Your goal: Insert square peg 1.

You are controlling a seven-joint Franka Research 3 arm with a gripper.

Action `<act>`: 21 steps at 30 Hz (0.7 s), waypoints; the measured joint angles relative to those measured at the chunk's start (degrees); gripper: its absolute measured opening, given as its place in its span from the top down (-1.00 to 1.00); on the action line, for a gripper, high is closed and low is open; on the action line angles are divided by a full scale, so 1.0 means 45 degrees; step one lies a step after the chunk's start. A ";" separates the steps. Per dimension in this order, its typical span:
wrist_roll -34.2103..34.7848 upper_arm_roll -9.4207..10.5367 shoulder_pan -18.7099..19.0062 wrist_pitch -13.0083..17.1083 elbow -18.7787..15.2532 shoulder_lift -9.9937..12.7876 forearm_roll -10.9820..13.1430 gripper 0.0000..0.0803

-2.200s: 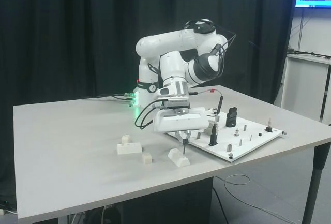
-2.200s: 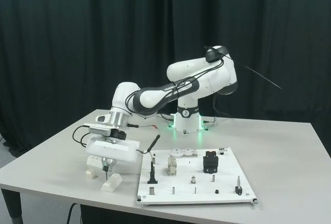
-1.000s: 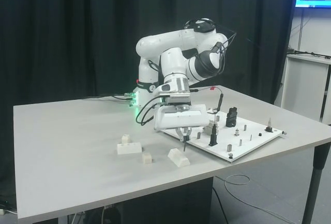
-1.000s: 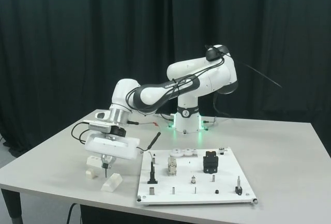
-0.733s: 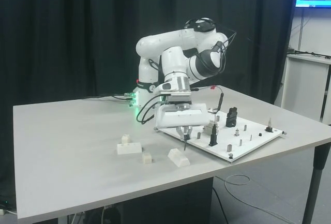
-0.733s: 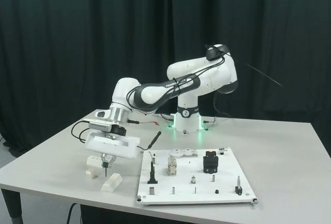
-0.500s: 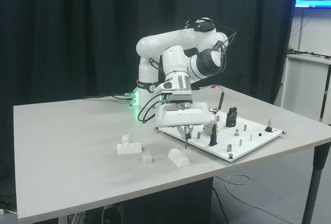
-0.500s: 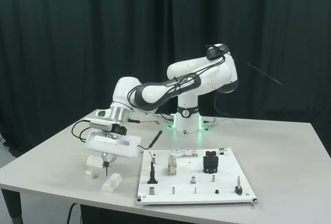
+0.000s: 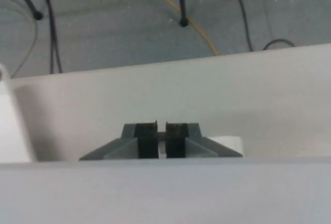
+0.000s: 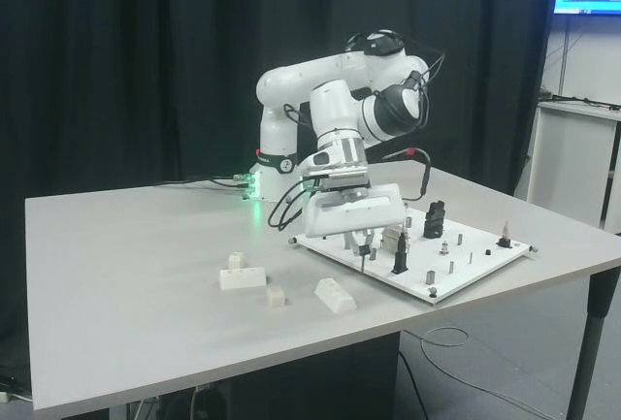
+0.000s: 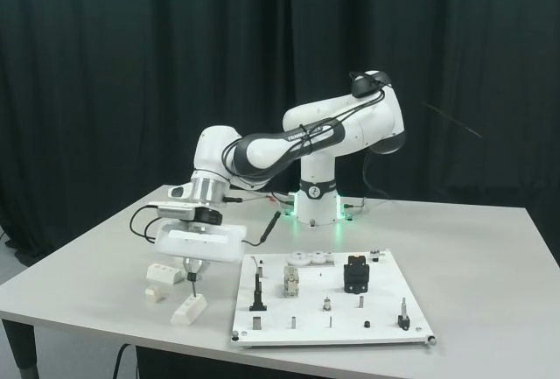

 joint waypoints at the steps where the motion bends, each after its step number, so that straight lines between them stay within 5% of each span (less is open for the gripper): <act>1: 0.0141 -0.0033 0.0034 -0.0109 -0.0010 0.0017 -0.0044 0.93; 9: 0.1287 -0.0343 0.0326 -0.0894 -0.0115 0.0118 -0.0514 0.93; 21: 0.4107 -0.1048 0.0788 -0.2144 -0.0158 0.0307 -0.2548 0.93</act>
